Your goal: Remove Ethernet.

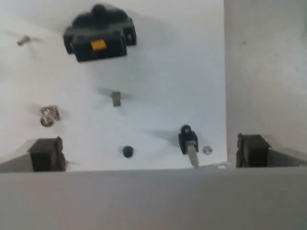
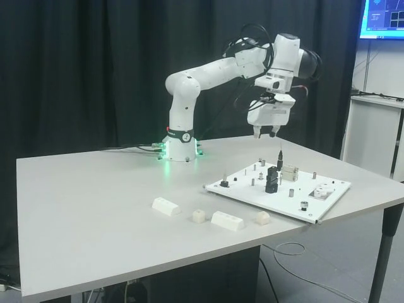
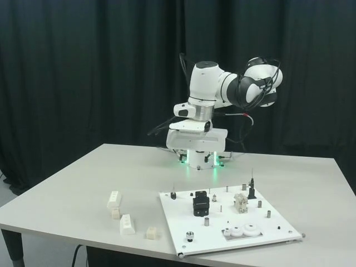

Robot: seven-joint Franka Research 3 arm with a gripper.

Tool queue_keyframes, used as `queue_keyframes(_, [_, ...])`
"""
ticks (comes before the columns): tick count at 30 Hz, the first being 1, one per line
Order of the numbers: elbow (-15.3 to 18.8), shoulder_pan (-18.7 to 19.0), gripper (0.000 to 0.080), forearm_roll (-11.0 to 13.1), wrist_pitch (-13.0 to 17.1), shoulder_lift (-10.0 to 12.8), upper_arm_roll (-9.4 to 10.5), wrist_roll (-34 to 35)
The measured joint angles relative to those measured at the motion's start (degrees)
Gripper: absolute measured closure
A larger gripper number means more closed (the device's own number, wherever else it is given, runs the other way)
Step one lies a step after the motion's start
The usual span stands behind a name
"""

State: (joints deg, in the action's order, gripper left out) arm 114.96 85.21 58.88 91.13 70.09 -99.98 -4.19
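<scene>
While the white jointed robot arm [image 2: 208,69] reaches out from its base with green lights, its jaws [image 2: 264,132] hang in the air well above the flat white task board [image 2: 328,201], wide apart and holding nothing; in the wrist view the two black fingertips [image 1: 46,154] stand far from each other with only the board between them. The board lies on the grey bench [image 2: 95,189], near the bench's edge. On it, the Ethernet plug with its pale cable end [image 1: 190,149] sits in a small black socket block [image 1: 187,138], close to one edge of the board, with a small metal screw [image 1: 207,150] just beside it. A larger black connector housing [image 1: 100,34] stands farther along the board, and a small metal post [image 1: 116,98] rises between the two. A round black knob [image 1: 127,151] and a shiny metal fitting [image 1: 48,116] are also fixed to the board. In the second room view, two white gear-like wheels [image 3: 243,230] lie near the board's near edge. Four small white blocks [image 2: 165,206] rest on the bench apart from the board, in a loose row.
</scene>
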Motion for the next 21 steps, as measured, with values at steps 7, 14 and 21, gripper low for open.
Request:
queue_keyframes(7, [2.91,-0.06,0.0003,-0.29,1.01,0.00,0.04,-4.90])
queue_keyframes(14, [7.07,-0.09,0.0003,0.12,3.49,-0.01,0.80,-11.63])
queue_keyframes(21, [11.12,-0.01,0.0003,2.92,6.29,-0.02,1.89,-16.72])
